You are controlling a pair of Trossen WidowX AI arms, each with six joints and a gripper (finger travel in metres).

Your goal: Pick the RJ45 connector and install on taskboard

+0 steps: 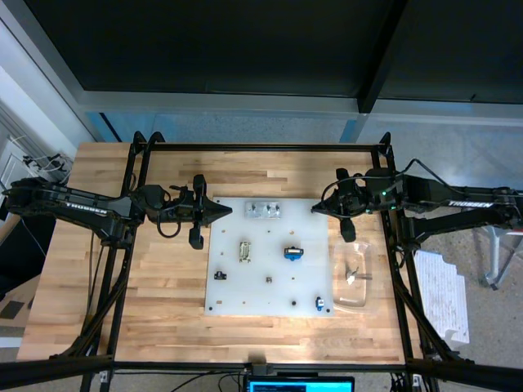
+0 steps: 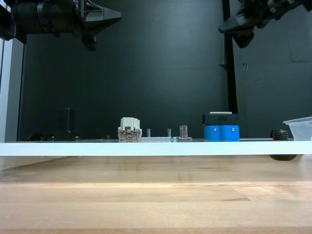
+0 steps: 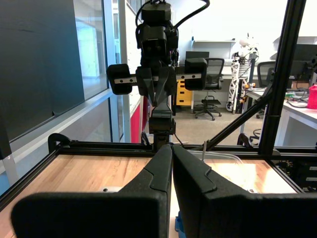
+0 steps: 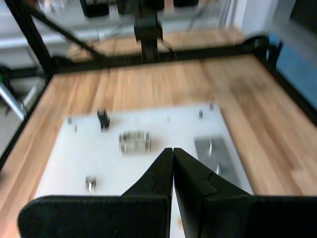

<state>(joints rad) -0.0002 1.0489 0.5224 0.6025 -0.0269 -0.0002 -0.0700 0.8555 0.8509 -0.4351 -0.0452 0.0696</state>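
Currently no pick made: RJ45 connector (image 1: 353, 275) lies in the clear tray (image 1: 359, 305), which sits on the table (image 1: 122, 278) just beside the taskboard (image 1: 253, 286) at the board's 3 o'clock edge, toward the near corner. Right gripper (image 1: 317, 207) hangs high over the board's 1 o'clock corner, fingers pressed together with nothing between them; right wrist view confirms this, looking down on the board's fittings. Left gripper (image 1: 228, 211) hovers over the board's 10 o'clock edge, likewise pinched closed and empty, well apart from the tray. Key relation: in the high view the connector lies near the right gripper, at about 5 o'clock from it; from the left gripper it is across the whole board at about 4 o'clock. Judgement: right arm is the nearer one and the likely picker. It would need to part its fingers, swing toward 5 o'clock and descend into the tray. Connector long axis too small to read; grey tail seems to trail toward 3 o'clock, uncertain. Low view shows both grippers well above the board plane
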